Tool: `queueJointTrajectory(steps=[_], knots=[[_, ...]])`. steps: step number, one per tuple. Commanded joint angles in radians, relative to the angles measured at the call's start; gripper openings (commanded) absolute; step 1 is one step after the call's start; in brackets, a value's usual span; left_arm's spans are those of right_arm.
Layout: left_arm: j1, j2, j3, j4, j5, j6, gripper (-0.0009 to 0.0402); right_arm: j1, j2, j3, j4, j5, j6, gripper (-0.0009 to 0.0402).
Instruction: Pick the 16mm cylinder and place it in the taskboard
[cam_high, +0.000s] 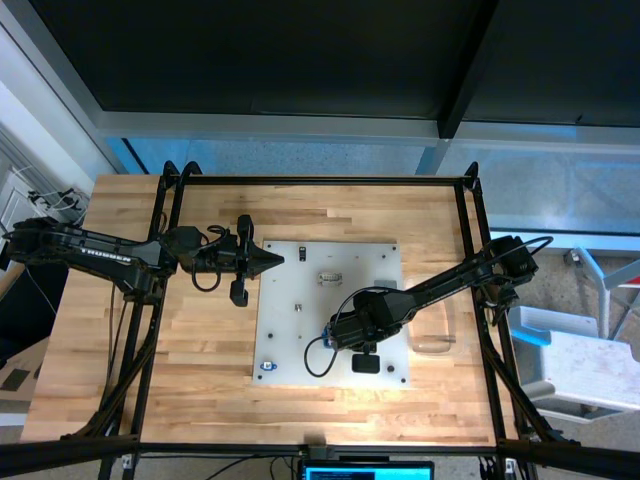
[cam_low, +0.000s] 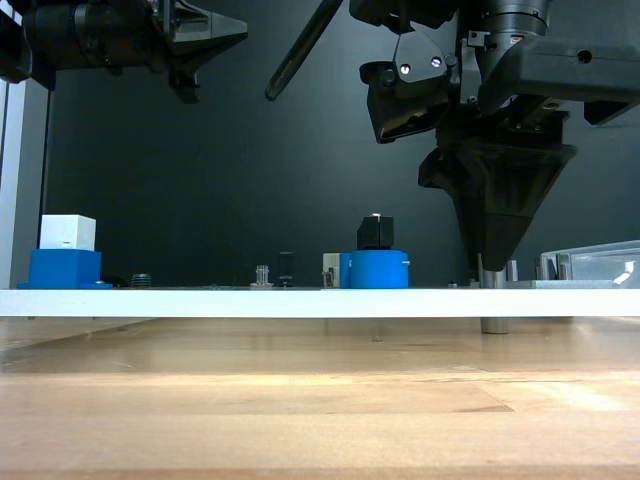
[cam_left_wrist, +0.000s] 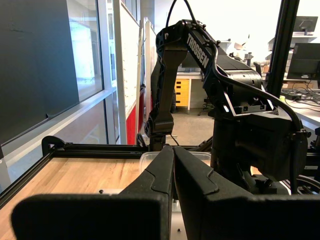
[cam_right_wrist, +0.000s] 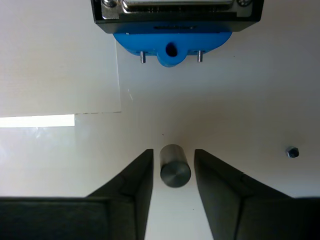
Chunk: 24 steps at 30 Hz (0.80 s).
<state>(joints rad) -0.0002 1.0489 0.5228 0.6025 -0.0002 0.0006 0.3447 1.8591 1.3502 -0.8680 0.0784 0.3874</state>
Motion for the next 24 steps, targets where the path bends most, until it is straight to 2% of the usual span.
queueJointTrajectory(steps=[1, 14, 24], knots=[[0.000, 0.000, 0.000, 0.000, 0.000, 0.000, 0.0000, 0.000, 0.000, 0.000, -0.006, 0.000, 0.000, 0.0149], [0.000, 0.000, 0.000, 0.000, 0.000, 0.000, 0.0000, 0.003, 0.000, 0.000, -0.006, 0.008, 0.000, 0.0235], [0.000, 0.000, 0.000, 0.000, 0.000, 0.000, 0.0000, 0.005, 0.000, 0.000, -0.007, 0.008, 0.000, 0.0252]])
